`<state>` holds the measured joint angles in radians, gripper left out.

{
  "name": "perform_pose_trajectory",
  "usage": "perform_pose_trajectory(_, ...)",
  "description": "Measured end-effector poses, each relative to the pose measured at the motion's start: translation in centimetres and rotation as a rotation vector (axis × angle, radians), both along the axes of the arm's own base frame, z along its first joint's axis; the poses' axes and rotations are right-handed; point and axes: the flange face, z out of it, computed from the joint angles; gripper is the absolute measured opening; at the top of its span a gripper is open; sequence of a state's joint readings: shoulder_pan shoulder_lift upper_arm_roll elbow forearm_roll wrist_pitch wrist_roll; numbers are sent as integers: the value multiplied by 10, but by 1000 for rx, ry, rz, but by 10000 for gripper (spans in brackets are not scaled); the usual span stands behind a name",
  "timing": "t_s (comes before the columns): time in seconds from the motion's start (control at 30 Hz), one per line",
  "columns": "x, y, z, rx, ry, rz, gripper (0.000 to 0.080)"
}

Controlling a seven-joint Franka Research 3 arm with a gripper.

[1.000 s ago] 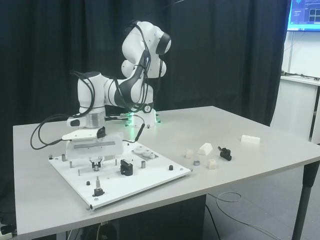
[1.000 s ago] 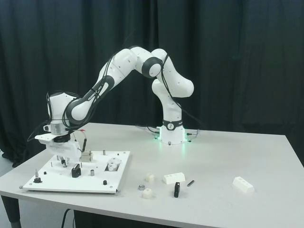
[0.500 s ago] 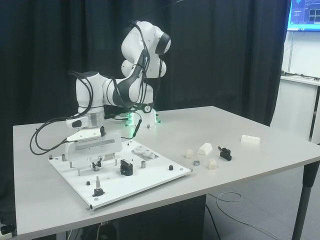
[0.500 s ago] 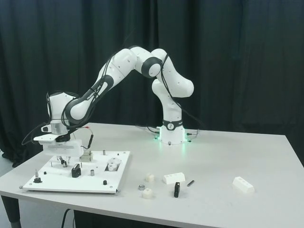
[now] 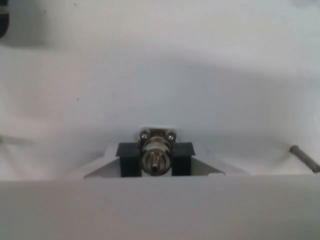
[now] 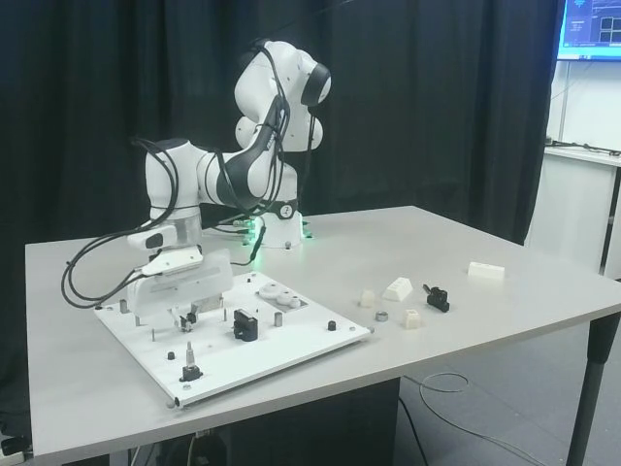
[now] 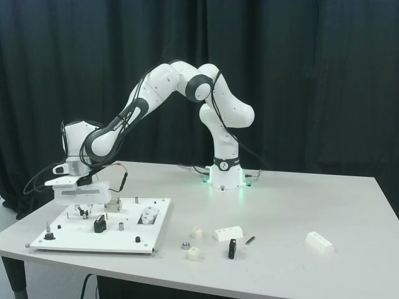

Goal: Remove BNC.

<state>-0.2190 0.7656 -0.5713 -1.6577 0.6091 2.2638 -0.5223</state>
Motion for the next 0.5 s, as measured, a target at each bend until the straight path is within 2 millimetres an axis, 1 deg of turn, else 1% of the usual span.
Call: perform_pose_trajectory(0.5, 0, 0, 0, -20, -15, 322, 124)
